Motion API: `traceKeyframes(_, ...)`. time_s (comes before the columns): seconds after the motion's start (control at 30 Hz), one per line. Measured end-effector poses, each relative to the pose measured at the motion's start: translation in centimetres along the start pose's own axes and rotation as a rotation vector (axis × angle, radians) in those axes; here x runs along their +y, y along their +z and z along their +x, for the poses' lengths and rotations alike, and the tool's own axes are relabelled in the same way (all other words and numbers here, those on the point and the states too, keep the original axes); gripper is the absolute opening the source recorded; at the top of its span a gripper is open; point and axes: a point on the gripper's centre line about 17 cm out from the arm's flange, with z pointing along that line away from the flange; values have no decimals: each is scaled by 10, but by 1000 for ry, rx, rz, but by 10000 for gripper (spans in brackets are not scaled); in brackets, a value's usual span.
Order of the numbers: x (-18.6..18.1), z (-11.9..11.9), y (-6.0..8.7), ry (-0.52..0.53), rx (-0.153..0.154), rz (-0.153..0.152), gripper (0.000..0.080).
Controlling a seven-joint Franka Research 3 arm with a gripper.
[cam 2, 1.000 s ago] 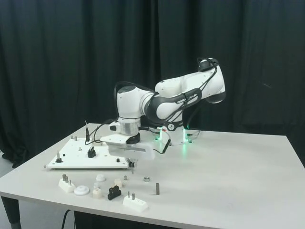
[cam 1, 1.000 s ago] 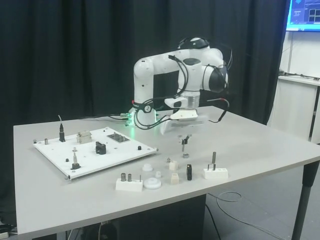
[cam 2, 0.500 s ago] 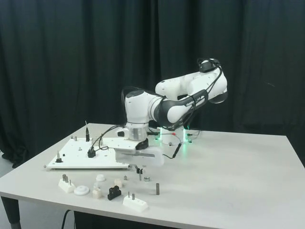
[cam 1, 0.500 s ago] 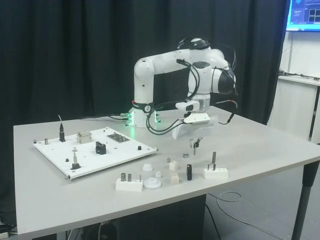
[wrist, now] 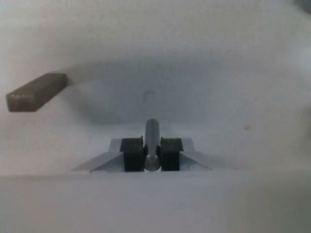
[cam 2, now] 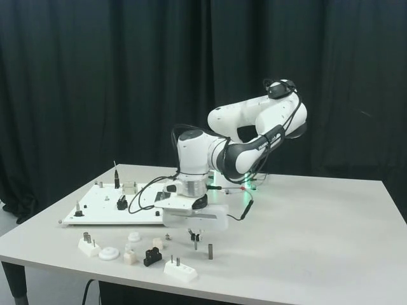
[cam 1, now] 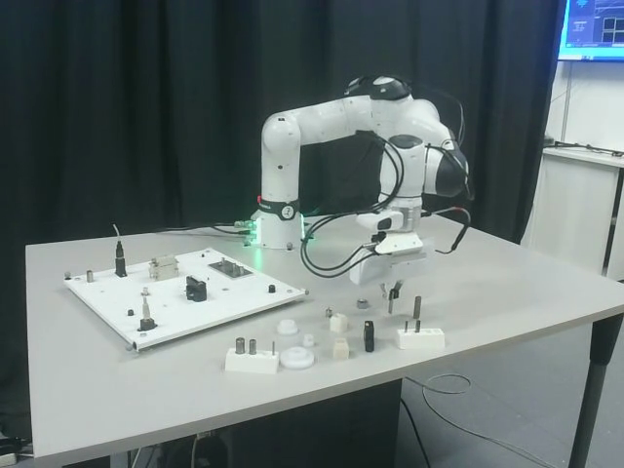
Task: Place round peg 2.
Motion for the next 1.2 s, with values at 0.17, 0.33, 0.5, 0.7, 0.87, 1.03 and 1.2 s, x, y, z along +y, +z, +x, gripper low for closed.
traceKeyframes(0.17, -4, 0, 2, -8, 0, -4, 71)
traceKeyframes(0.33, -6, -1, 4, -10, -2, -5, 71)
traceKeyframes(0.5, -6, -2, 5, -10, -3, -5, 71)
traceKeyframes(0.7, -6, -3, 6, -9, -5, -5, 71)
traceKeyframes(0.87, -6, -4, 7, -7, -6, -5, 71)
traceKeyframes(1.03, -6, -5, 7, -5, -7, -4, 71)
traceKeyframes(1.2, -5, -6, 8, -4, -9, -4, 71)
